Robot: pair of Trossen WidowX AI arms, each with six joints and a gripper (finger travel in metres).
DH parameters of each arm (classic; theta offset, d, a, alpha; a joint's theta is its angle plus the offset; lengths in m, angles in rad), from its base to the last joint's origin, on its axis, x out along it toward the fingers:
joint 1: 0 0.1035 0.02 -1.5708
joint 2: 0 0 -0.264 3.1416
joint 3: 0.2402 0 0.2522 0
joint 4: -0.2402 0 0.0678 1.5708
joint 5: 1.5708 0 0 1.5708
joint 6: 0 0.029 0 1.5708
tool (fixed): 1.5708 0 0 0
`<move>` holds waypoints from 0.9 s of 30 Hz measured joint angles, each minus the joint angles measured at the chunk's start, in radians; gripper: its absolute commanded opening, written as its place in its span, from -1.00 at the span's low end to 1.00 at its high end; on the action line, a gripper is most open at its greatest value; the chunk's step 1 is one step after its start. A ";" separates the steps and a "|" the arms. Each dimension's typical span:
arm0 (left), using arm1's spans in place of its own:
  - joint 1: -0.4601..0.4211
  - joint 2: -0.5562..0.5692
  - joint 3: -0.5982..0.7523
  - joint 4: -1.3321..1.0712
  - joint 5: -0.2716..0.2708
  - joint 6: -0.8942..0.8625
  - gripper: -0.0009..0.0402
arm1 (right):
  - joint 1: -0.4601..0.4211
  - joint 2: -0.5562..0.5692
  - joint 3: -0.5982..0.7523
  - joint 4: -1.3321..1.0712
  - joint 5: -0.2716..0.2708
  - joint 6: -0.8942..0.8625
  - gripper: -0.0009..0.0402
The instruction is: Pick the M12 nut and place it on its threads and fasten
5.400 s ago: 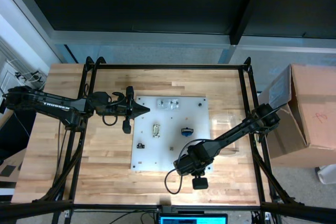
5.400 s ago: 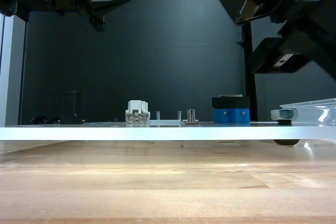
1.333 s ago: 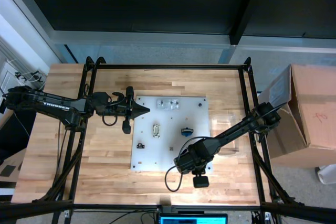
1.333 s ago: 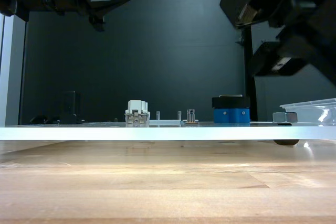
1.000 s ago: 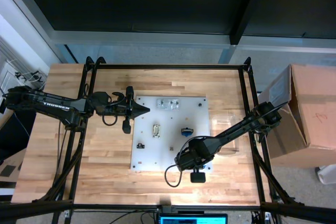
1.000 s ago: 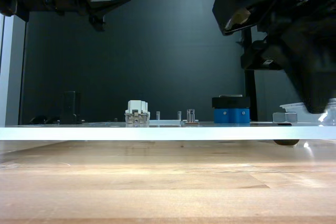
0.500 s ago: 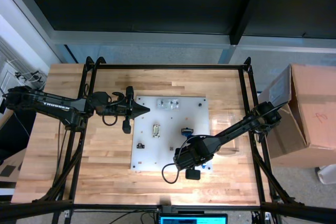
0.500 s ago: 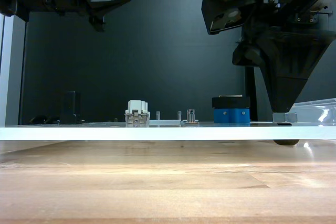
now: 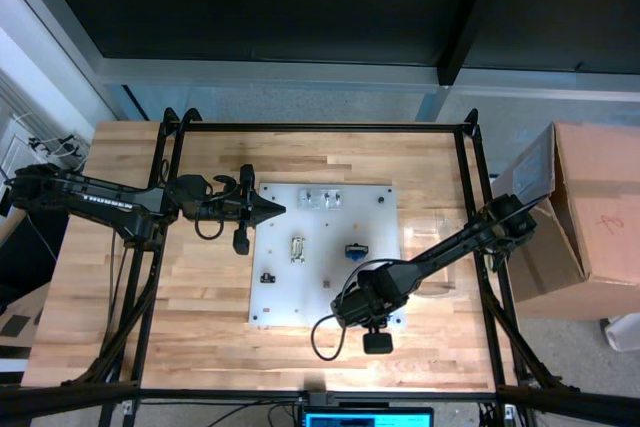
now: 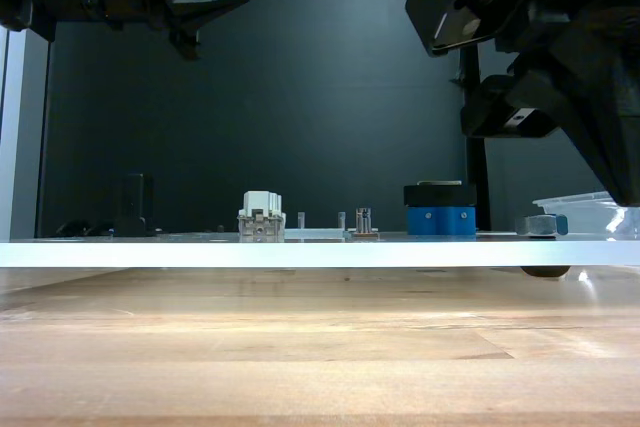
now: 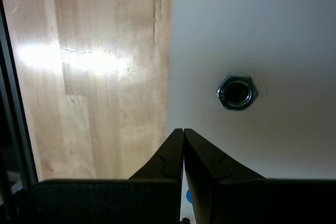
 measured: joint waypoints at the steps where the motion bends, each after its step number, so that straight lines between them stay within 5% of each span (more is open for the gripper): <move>1: 0.000 0.000 0.000 0.000 0.000 0.000 -0.96 | 0.001 0.000 0.000 -0.007 0.028 0.005 -0.96; 8: 0.000 0.000 0.000 0.000 0.000 0.000 -0.96 | -0.001 0.000 0.000 -0.034 0.231 0.072 -0.96; 11: 0.000 0.000 0.000 0.000 0.000 0.000 -0.96 | -0.001 0.004 0.000 -0.016 0.256 0.080 -0.96; 16: 0.000 0.000 0.000 0.000 0.000 0.000 -0.96 | 0.000 0.023 0.001 0.007 0.187 0.070 -0.96; 20: 0.000 0.000 0.000 0.000 0.000 0.000 -0.96 | -0.003 0.020 0.001 0.008 0.056 0.030 -0.96; 27: 0.000 0.000 0.000 0.000 0.000 0.000 -0.96 | -0.002 -0.006 0.001 -0.025 0.031 0.003 -0.96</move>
